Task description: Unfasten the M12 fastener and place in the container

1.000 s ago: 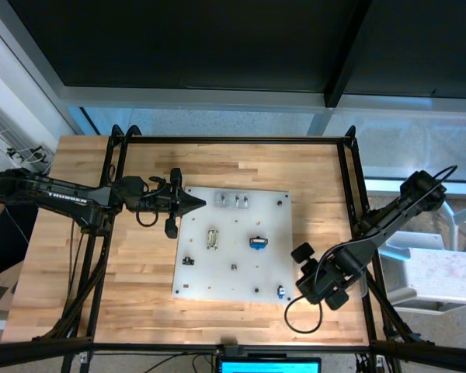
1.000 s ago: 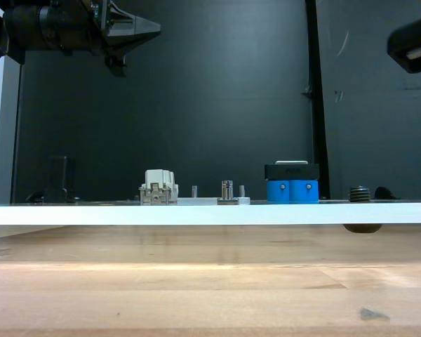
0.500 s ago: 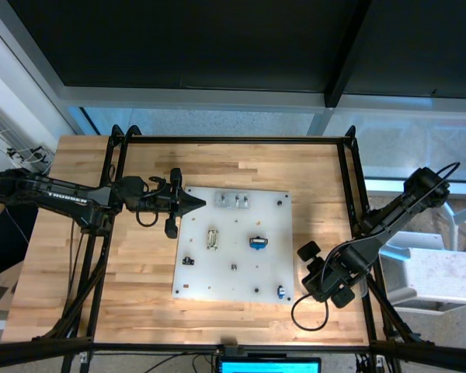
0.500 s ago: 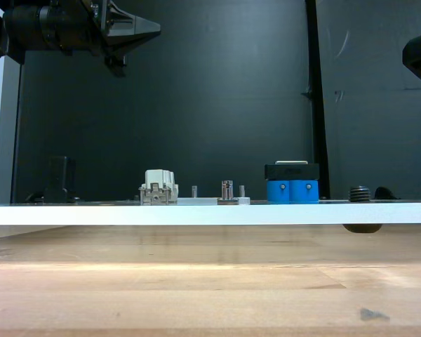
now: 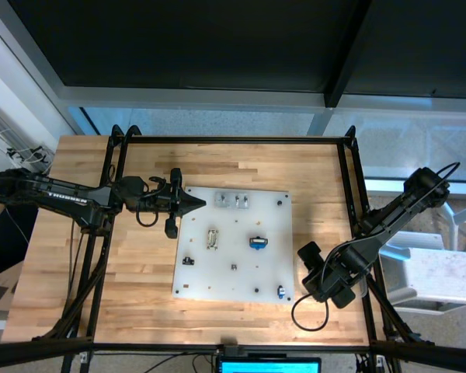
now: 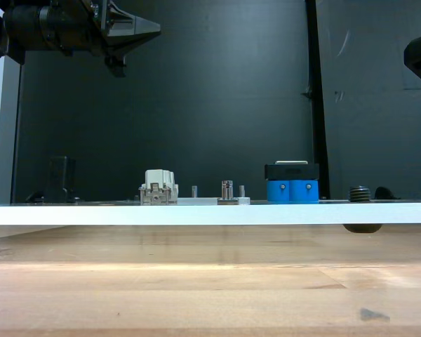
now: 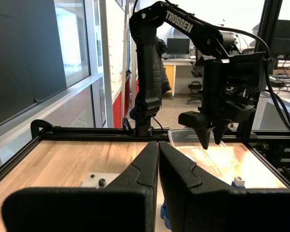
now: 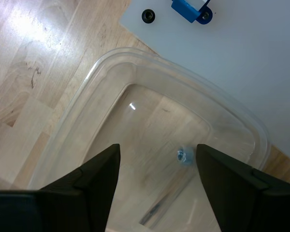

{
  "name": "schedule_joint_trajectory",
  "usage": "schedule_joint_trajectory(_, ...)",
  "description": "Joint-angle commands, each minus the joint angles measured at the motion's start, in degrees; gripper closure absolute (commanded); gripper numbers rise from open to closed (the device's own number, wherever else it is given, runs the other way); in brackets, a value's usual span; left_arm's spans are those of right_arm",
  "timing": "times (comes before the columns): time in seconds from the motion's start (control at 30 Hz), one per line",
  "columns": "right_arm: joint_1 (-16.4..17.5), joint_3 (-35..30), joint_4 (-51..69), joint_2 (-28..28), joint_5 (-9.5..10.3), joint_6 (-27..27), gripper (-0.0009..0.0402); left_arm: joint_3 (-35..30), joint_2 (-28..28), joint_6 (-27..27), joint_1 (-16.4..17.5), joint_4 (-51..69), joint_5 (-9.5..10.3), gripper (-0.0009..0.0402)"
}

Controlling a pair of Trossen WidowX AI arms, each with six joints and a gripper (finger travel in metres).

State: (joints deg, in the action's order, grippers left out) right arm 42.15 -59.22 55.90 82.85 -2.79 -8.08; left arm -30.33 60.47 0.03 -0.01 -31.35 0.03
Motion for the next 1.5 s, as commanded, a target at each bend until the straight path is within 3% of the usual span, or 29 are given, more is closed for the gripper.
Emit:
schedule_joint_trajectory(0.03, 0.04, -0.02, -0.04, 0.07, -0.09, 0.00, 0.0155, 0.00, 0.00, -0.02, 0.02, -0.02, 0.00, 0.0393)
schedule_joint_trajectory(1.5, 0.26, 0.07, 3.80, 0.09, -0.11, -1.11, 0.0166, 0.00, 0.00, -0.02, 0.00, -0.02, -0.02, 0.0393)
